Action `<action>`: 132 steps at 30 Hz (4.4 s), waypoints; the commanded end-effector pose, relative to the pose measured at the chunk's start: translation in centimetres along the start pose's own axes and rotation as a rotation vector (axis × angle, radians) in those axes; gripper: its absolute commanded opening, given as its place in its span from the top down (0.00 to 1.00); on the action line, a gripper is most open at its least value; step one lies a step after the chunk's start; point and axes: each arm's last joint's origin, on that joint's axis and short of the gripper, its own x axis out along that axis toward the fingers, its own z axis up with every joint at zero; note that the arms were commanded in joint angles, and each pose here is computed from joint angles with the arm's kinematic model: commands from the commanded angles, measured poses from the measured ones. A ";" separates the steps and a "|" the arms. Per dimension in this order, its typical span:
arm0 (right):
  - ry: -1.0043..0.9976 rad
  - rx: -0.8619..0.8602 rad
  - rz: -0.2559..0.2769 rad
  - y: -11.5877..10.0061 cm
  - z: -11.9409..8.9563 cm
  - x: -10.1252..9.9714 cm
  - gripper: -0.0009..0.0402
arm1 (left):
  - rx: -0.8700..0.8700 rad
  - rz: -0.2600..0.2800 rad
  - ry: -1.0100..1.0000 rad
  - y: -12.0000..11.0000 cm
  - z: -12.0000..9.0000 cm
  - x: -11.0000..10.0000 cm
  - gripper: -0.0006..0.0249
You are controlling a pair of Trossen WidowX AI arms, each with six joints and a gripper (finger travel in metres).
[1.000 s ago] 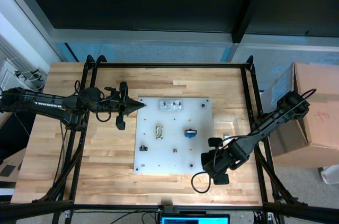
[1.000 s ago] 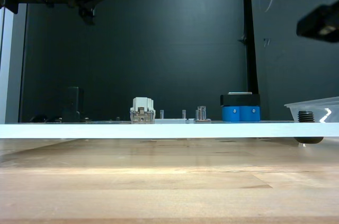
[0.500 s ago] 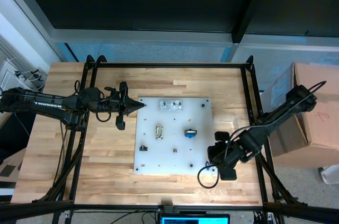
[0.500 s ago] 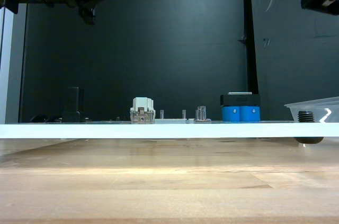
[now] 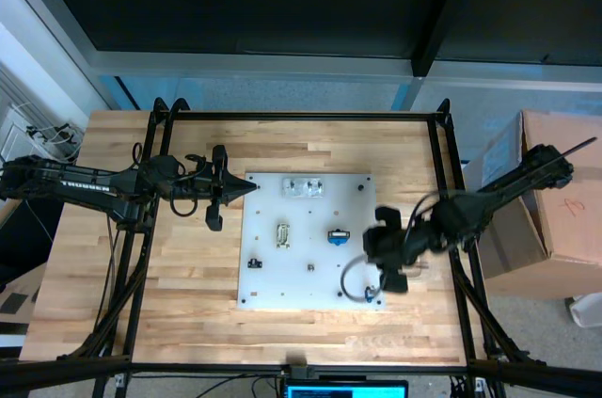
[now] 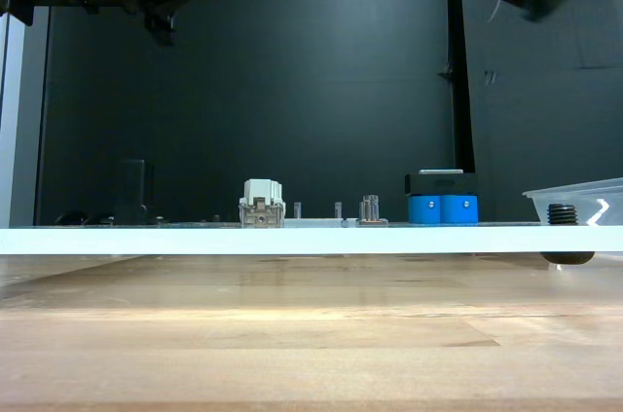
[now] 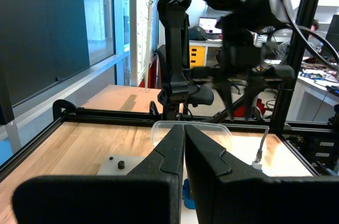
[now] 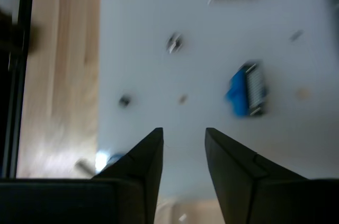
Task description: Pick the RJ45 connector and install on the taskboard
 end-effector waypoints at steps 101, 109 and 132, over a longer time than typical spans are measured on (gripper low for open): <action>-1.012 -0.007 -0.011 -11.6 -0.2 1.1 0.98 | 0.000 0.000 0.001 0.0 0.0 0.0 0.98; -1.011 -0.008 -0.011 -11.6 -0.2 1.1 0.98 | 0.000 0.000 0.001 0.0 0.0 0.0 0.98; -1.009 -0.007 -0.011 -11.6 -0.2 1.2 0.98 | 0.000 0.000 0.001 0.0 0.0 0.0 0.98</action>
